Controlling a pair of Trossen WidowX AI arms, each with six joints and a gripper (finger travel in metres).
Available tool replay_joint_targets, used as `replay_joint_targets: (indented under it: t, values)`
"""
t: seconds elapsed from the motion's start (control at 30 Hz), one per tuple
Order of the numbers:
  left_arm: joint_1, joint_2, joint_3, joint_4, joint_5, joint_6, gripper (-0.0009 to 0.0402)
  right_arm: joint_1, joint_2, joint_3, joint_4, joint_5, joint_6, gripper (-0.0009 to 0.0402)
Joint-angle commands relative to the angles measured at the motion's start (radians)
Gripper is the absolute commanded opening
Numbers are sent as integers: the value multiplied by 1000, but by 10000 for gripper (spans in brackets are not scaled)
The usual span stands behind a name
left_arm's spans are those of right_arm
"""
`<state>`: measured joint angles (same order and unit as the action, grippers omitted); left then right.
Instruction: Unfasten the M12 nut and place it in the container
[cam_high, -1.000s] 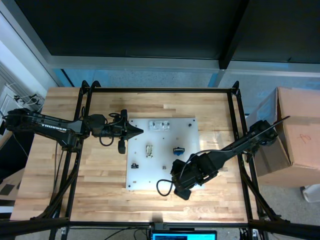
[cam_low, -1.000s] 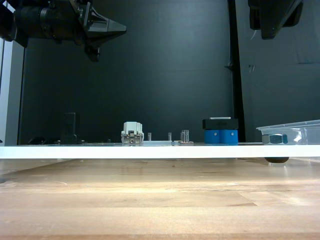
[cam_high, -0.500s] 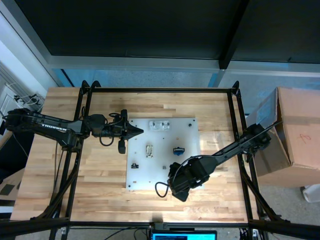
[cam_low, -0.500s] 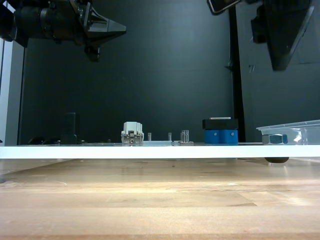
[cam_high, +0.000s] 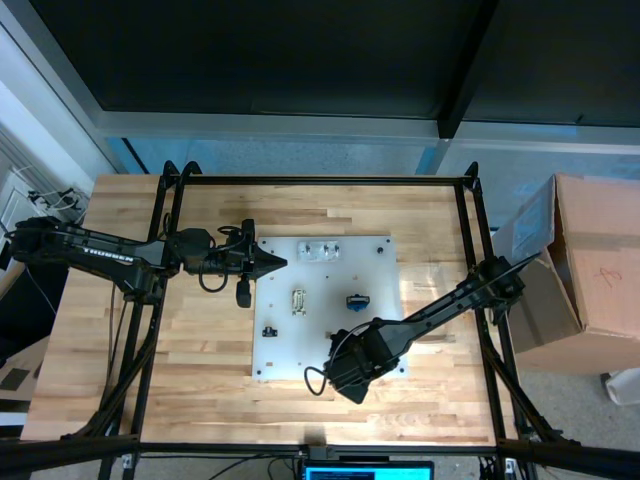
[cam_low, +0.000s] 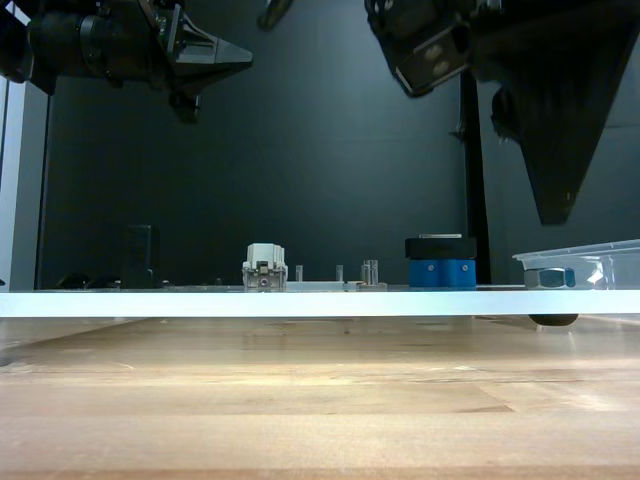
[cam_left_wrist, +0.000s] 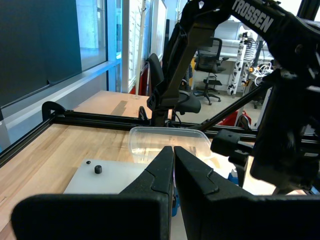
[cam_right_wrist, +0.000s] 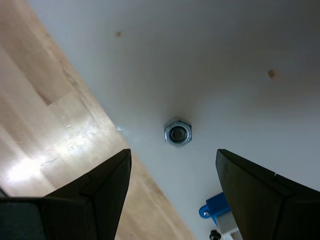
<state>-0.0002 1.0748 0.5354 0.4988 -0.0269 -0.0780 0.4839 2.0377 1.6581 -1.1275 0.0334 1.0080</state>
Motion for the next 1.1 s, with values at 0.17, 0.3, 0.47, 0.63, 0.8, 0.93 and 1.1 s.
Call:
replay_joint_targets:
  t: [0.17, 0.3, 0.47, 0.63, 0.8, 0.93, 1.1]
  values:
    - [0, 0, 0, 1, 0, 0, 0, -12, 33, -1, 12, 1, -31, 236]
    - [0, 0, 0, 0, 0, 0, 0, -23, 33, -9, 14, 19, -31, 236]
    - [0, 0, 1, 0, 0, 0, 0, -26, 33, -24, 26, 19, -38, 236]
    - [0, 0, 0, 0, 0, 0, 0, -26, 33, -42, 46, 16, -48, 236]
    - [0, 0, 0, 0, 0, 0, 0, -25, 33, -61, 71, 16, -48, 236]
    - [0, 0, 1, 0, 0, 0, 0, -25, 33, -64, 79, 16, -48, 224]
    - [0, 0, 1, 0, 0, 0, 0, -24, 33, -64, 83, 15, -51, 167]
